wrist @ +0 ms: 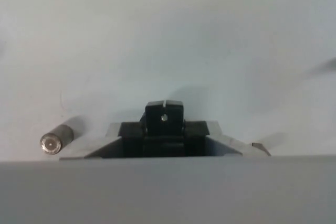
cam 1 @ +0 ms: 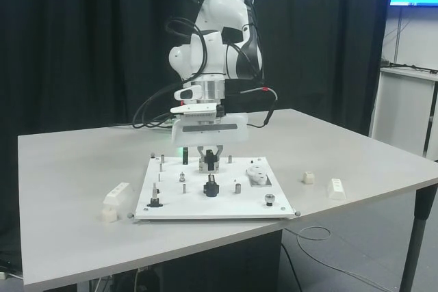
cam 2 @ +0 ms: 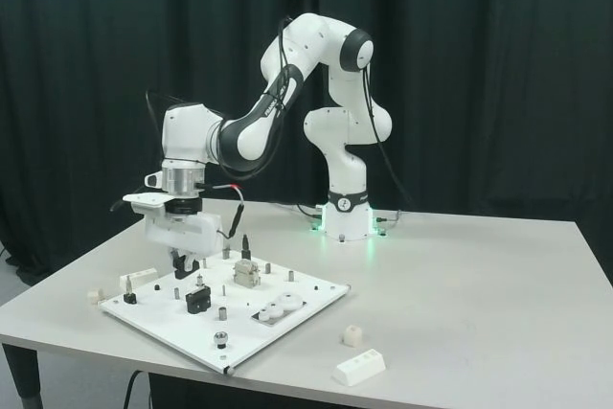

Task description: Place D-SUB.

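— Nearest the first room camera, what sits on the white board (cam 1: 226, 204)?

— Small black and metal fittings stand along its near half, with a white geared part (cam 1: 258, 174) to the right. Off the board, a white block (cam 1: 117, 202) lies at its left edge, and two smaller white pieces (cam 1: 335, 188) rest well to the right on the grey table (cam 1: 75, 169).

— Where is the claw (cam 1: 209, 152)?

— Low over the far middle of the board, under the white arm (cam 2: 273, 107). Its tips come down on a black and grey connector, the D-SUB (wrist: 164, 128), which stands on the board.

— Has it got hold of it?

— I cannot tell. From the wrist, the connector's black body shows between grey flanges, with a metal pin (wrist: 56, 139) lying beside it, but the fingers themselves are hidden.

— Anything else?

— From the second room camera, a grey block fitting (cam 2: 247, 273) stands just beside the claw, toward the arm's base (cam 2: 347, 220).
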